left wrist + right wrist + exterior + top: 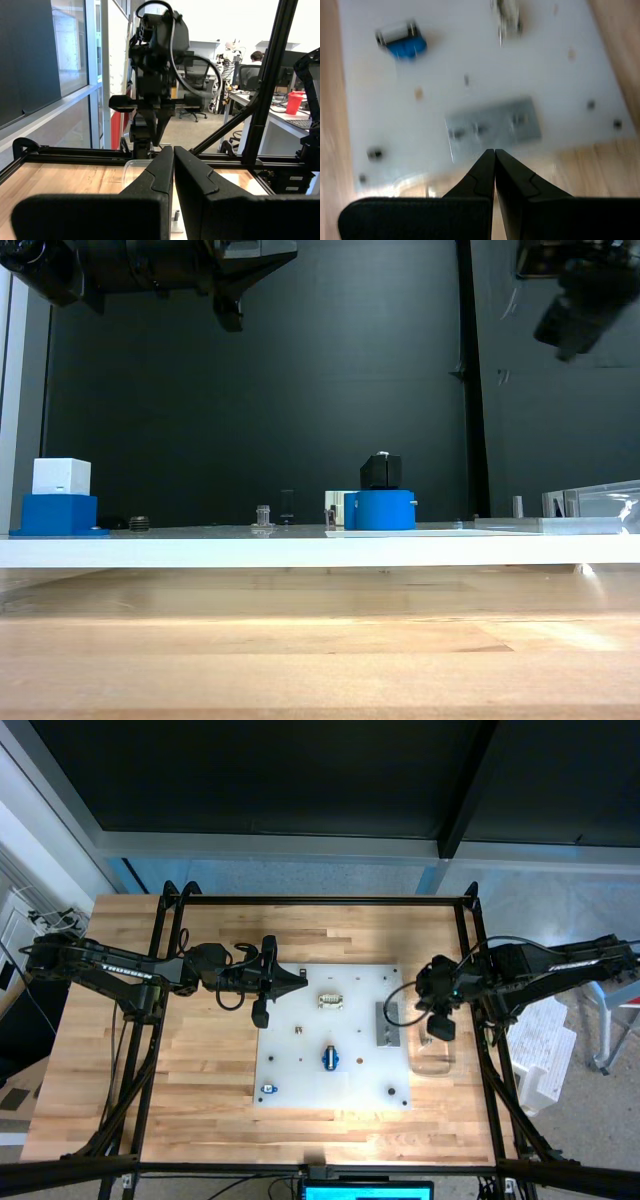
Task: Pick the 16mm cylinder and install on the taskboard
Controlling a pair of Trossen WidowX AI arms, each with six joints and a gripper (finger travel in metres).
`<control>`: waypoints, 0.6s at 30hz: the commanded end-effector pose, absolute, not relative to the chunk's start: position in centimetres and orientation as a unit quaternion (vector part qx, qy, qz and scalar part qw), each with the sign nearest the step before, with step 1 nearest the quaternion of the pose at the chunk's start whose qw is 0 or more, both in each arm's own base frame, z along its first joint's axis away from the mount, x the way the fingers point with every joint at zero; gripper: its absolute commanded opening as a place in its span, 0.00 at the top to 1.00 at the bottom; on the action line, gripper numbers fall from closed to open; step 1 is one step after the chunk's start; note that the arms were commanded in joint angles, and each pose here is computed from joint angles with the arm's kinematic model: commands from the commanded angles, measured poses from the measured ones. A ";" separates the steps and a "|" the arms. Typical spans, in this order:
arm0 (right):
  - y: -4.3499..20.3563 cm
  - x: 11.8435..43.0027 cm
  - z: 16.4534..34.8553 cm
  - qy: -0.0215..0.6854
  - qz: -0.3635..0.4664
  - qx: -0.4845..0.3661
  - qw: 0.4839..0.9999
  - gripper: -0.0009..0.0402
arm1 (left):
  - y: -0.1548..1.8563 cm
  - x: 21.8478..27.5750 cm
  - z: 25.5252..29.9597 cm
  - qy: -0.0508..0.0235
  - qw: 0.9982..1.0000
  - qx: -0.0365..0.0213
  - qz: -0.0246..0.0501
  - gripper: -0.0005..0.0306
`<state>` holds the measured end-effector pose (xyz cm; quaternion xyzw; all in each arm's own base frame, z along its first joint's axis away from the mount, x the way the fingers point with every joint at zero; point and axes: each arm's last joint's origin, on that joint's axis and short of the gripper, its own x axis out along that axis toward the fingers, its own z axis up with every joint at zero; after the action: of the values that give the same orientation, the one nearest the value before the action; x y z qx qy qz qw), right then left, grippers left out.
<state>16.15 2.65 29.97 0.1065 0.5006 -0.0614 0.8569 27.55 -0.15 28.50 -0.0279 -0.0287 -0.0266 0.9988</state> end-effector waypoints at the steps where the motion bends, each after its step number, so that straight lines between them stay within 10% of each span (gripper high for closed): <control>1: 3.0 15.9 29.4 0.536 -0.064 0.096 0.836 0.98 | -0.14 27.56 28.50 -0.029 0.999 -0.028 -0.027 0.98; 18: 4.8 16.4 27.5 0.624 -0.046 0.046 0.778 0.97 | -0.15 27.56 28.50 -0.029 0.999 -0.028 -0.027 0.98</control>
<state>16.32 4.67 27.67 0.0514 0.6195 -0.0470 0.7819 27.56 -0.15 28.48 -0.0277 -0.0283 -0.0267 0.9989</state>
